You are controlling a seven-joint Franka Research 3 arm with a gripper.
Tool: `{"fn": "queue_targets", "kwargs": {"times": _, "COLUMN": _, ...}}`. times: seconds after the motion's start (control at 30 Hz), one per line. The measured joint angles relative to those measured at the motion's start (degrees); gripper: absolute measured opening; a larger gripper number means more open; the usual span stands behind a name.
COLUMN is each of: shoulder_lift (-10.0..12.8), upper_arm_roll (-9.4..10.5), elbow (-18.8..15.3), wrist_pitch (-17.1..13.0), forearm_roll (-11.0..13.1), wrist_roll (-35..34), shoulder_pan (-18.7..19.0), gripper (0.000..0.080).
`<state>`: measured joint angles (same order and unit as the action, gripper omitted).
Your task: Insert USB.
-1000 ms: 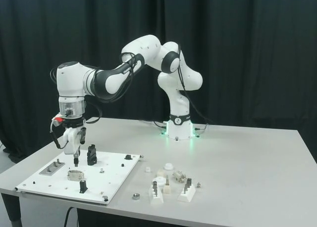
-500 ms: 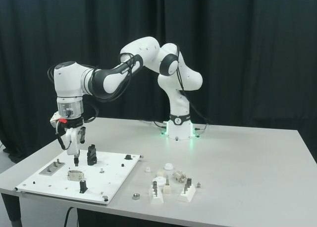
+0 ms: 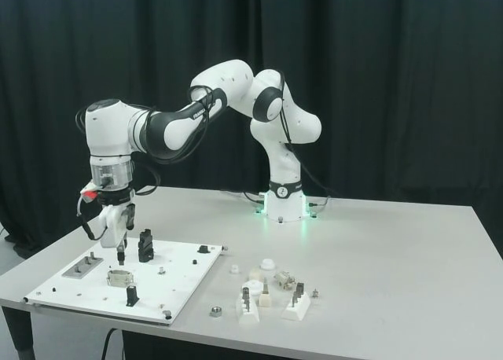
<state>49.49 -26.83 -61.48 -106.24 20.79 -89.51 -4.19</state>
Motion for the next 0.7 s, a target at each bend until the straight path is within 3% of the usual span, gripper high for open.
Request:
{"fn": "queue_targets", "kwargs": {"times": 0.23, "shoulder_lift": 0.29, "upper_arm_roll": 0.04, "elbow": 0.32, "wrist_pitch": 0.10, "forearm_roll": 0.02, "wrist_roll": -5.87, "shoulder_pan": 0.00, "gripper": 0.0060}}
{"fn": "queue_targets", "kwargs": {"times": 0.7, "shoulder_lift": 0.56, "upper_arm_roll": 0.25, "elbow": 0.85, "wrist_pitch": 0.10, "forearm_roll": 0.50, "wrist_roll": -7.93, "shoulder_pan": 0.17, "gripper": 0.0060}}
